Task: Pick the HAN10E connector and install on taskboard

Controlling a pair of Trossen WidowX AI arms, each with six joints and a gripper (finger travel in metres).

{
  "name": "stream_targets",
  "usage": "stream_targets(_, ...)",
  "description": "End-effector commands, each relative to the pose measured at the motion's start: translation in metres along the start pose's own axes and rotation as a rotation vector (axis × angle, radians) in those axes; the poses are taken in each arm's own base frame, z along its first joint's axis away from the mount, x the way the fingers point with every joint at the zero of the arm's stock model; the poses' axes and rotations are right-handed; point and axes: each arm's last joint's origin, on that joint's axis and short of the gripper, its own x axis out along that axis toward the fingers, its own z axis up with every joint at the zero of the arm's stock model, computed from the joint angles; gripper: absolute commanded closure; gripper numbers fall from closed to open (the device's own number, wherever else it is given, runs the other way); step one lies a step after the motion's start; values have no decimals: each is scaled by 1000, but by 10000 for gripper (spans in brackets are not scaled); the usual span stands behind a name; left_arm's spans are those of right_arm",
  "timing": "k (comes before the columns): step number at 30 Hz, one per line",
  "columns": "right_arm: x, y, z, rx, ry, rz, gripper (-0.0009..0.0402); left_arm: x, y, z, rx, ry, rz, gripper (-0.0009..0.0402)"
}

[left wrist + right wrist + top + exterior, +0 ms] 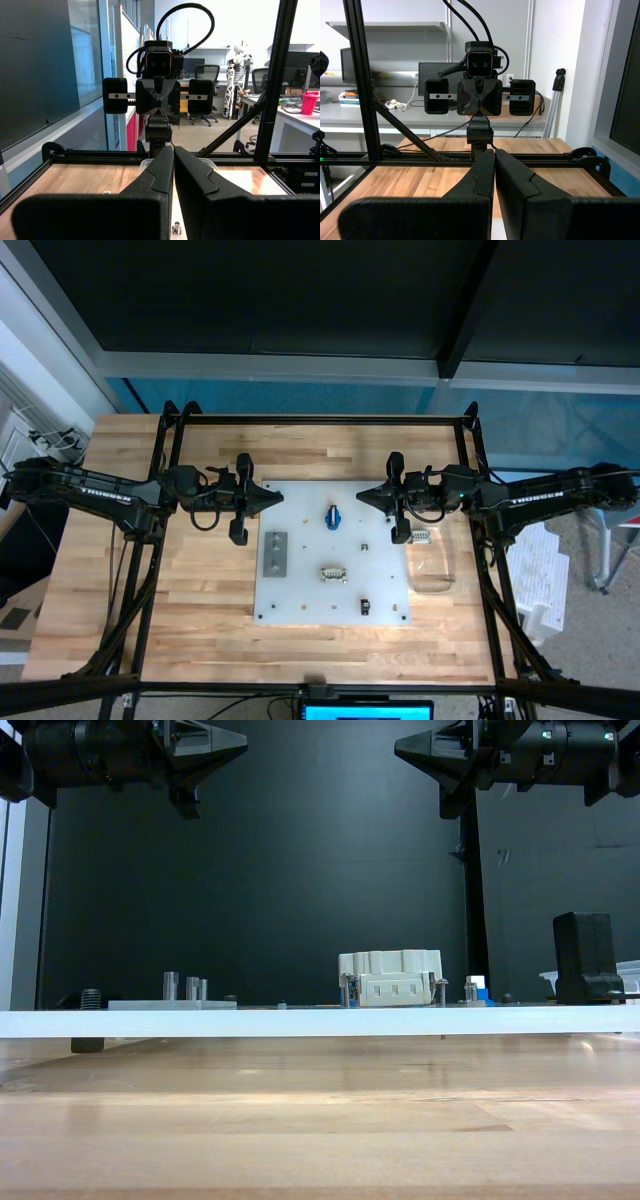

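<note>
The HAN10E connector (421, 537), a small pale block, lies at the far end of a clear tray (443, 575), just off the right edge of the white taskboard (300, 600). My right gripper (362, 496) hovers high over the board's far right part, fingers shut and holding nothing, to the left of the connector and well above it. Opposite it, my left gripper (278, 497) hangs above the board's far left edge, also shut and empty. Each wrist view looks along closed fingers (173, 150) (494, 151) at the opposite arm. From table height both grippers (243, 740) (398, 748) sit far above the board.
On the board are a grey metal block (274, 553), a blue part (333, 517), a beige socket piece (334, 574) (390, 978) and a small black part (366, 606) (585, 960). A black frame surrounds the wooden table (160, 580).
</note>
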Motion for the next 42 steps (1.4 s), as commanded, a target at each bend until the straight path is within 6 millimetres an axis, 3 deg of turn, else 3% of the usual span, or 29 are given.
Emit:
stream_targets(1,0,0,-1,0,6,1,393,0,0,0,0,3,0,392)
stream_targets(18,0,0,0,18,34,1,393,0,0,0,0,3,0,392)
stream_targets(26,10,0,22,3,365,-8,393,0,0,0,0,3,0,393)
stream_targets(32,11,0,26,0,611,-7,393,0,0,0,0,3,0,392)
stream_targets(42,-5,0,26,9,925,-14,393,0,0,0,0,3,0,393)
